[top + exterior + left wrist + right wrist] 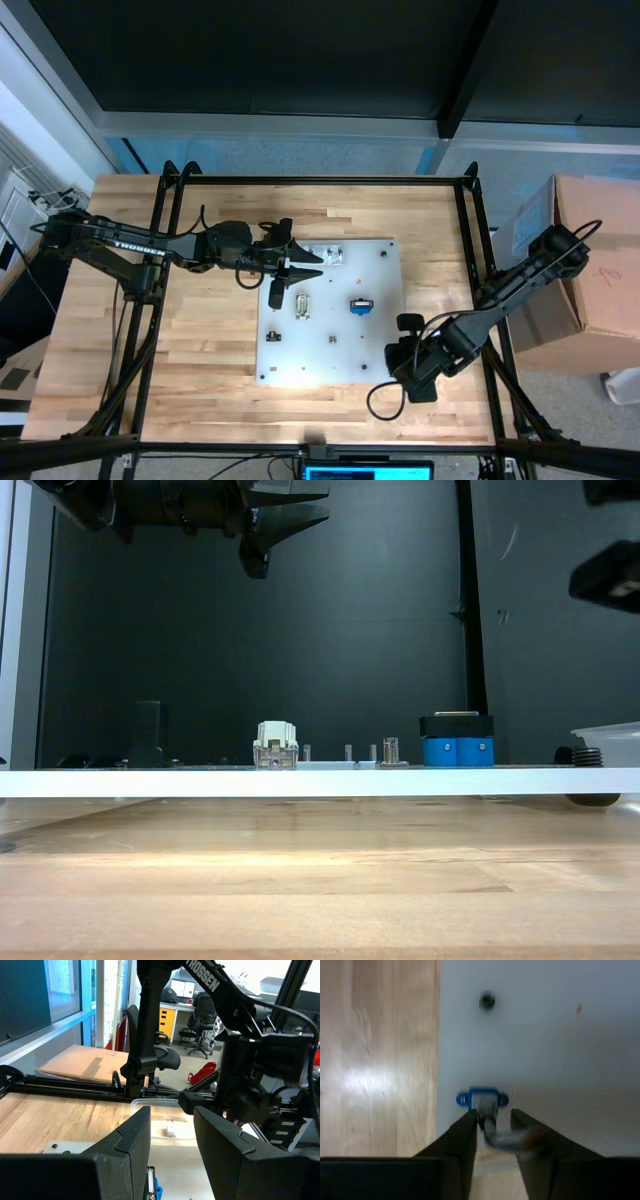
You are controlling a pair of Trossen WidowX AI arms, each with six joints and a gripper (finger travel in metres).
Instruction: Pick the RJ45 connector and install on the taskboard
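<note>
Right claw [492,1117] is narrow, pinched on a small grey piece with a blue tab at its front. I read that as the RJ45 connector [496,1136]. So the connector is held, up in the air and clear of any seat. How square it sits in the grip is too blurred to tell.

That claw hangs high over the near right corner of the board [330,365]. The board's edge and the wooden table [200,340] are below it.

Pick looks done, install not started. Left to do: carry it over to its seat, line it up, press it in, let go.

I can't tell from here which seat is its own. Candidates are the blue block [360,305] mid-board and the pale socket [302,305] just left of it. Both are well apart from the held piece.

Left claw [171,1112] is wide open with nothing in it. It is raised over the far left part of the board, pointing across toward the right arm.

Rough call: about halfway, and the fiddly half is ahead.
</note>
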